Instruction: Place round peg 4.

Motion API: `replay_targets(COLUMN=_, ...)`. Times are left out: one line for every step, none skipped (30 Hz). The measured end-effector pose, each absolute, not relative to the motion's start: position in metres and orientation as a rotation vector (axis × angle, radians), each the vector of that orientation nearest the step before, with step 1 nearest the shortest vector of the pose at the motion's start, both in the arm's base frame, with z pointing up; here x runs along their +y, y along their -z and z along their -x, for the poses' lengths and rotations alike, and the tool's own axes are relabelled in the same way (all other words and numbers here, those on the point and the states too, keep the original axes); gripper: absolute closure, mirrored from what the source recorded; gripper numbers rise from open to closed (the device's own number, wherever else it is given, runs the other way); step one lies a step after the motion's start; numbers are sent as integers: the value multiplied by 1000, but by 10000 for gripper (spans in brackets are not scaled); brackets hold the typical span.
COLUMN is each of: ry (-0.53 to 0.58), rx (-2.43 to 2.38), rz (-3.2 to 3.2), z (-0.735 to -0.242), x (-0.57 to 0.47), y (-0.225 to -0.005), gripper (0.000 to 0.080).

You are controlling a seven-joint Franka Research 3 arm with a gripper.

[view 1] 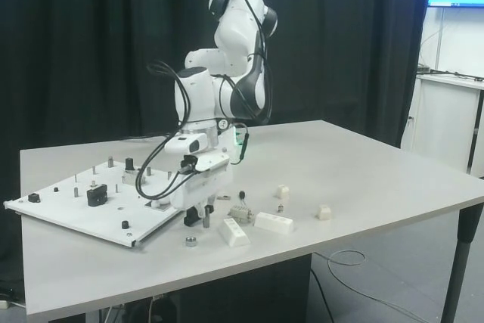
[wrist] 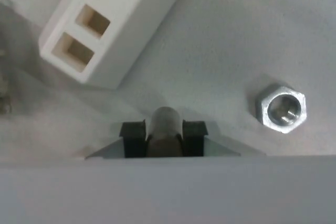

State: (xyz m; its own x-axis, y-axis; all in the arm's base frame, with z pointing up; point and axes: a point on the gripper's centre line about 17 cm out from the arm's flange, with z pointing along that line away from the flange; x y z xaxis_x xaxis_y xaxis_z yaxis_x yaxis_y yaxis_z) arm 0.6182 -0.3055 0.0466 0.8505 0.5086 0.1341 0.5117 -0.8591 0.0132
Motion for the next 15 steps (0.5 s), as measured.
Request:
replay_targets(ry=205, rx=-828, rz=3001, z=-619, x=-306, y=-45, gripper=657)
replay_targets(ry=203, rx=-827, rz=3003, z=-619, x=-306, y=-44, gripper=657)
replay_targets(ry=201, rx=-827, rz=3004, z=-619, x=-306, y=-42, gripper=657)
replay_targets(ry=198, rx=-828, rz=3004, z=-619, x=-306, y=-41, gripper=657)
replay_targets(ry=197, rx=-828, rz=3004, z=-619, x=-306, y=-40, gripper=657)
replay_targets(ry=196, rx=-829, rz=3004, z=-620, x=-306, y=-40, gripper=657)
replay_targets(ry=195, rx=-829, rz=3005, z=-620, x=-306, y=-39, gripper=657)
replay_targets(ry=194, rx=-828, rz=3005, z=-620, x=-306, y=-39, gripper=657)
replay_targets(ry=194, rx=-826, rz=3006, z=-620, x=-306, y=-39, gripper=657)
replay_targets(ry=194, rx=-824, rz=3007, z=-620, x=-306, y=-39, gripper=457)
replay_targets(ry=195, rx=-821, rz=3008, z=-621, x=-306, y=-39, gripper=457)
replay_targets(ry=195, rx=-817, rz=3009, z=-621, x=-306, y=-39, gripper=457)
replay_targets(ry=196, rx=-815, rz=3010, z=-621, x=-306, y=-40, gripper=457)
replay_targets(ry=197, rx=-812, rz=3011, z=-622, x=-306, y=-40, gripper=457)
replay_targets(ry=198, rx=-811, rz=3012, z=-622, x=-306, y=-40, gripper=158)
